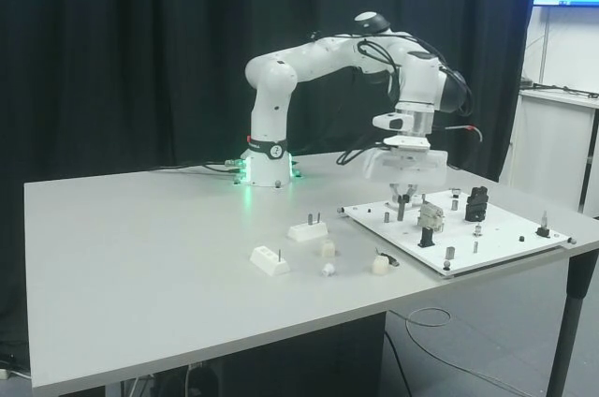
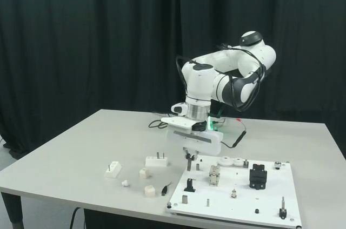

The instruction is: Insert square peg 3.

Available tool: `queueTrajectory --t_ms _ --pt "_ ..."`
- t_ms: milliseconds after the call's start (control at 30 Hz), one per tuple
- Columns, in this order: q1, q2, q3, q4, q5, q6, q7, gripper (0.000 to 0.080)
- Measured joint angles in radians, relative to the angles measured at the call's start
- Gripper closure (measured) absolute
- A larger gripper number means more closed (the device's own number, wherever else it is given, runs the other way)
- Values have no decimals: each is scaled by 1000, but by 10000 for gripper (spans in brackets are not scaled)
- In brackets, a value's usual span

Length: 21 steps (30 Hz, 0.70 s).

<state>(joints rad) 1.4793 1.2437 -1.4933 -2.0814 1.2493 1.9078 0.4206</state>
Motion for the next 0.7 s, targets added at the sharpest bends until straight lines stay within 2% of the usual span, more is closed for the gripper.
queueTrajectory --t_ms 333,700 --pt "-27 -6 21 19 6 -2 -38 693" --pt "-63 -10 23 42 33 -56 -113 693"
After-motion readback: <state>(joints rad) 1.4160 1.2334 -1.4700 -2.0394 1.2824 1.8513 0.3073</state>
